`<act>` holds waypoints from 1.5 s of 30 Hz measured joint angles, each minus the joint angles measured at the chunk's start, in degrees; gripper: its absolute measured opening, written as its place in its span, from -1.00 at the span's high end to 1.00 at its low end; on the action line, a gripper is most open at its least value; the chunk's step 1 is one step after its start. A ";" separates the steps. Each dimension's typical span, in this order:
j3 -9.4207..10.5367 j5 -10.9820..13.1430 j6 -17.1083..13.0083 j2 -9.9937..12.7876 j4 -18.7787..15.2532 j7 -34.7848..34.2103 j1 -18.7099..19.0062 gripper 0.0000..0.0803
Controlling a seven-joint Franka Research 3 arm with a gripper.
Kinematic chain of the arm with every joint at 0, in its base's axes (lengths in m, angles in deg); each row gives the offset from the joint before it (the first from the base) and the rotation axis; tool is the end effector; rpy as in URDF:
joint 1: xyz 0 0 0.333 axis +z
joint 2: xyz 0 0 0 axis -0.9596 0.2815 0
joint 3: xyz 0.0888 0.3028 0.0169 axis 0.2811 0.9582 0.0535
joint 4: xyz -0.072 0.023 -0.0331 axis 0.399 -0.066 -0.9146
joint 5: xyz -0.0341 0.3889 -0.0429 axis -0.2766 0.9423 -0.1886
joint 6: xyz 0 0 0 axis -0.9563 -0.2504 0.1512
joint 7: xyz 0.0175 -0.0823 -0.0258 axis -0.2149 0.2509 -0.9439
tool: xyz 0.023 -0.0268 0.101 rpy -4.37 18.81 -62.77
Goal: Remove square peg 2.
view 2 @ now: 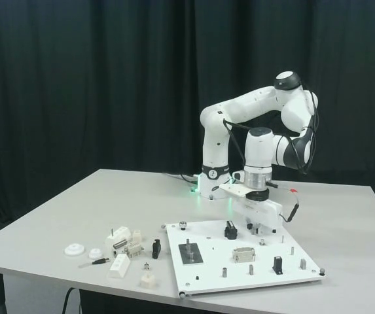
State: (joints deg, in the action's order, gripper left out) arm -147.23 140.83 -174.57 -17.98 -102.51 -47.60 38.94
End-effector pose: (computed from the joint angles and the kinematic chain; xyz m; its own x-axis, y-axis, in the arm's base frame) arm 0.4095 0.2126 0.1999 0.1046 -0.9942 0.0238 -0.9944 -0.1050 -0.0154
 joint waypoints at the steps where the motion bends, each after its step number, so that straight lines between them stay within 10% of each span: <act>1: 0.02 0.00 -0.04 0.00 -0.01 0.00 -0.01 0.15; 7: 0.19 0.05 -0.19 0.00 -0.13 0.00 -0.13 0.15; 8: 0.19 0.06 -0.19 0.00 -0.14 0.00 -0.14 0.64; 13: 0.19 0.08 -0.19 0.00 -0.14 -0.09 -0.15 0.77; 45: -3.34 -0.87 2.52 -0.49 -0.86 -0.76 0.61 0.77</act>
State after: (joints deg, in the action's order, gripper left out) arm -150.57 139.97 -172.05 -18.47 -103.38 -48.37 39.55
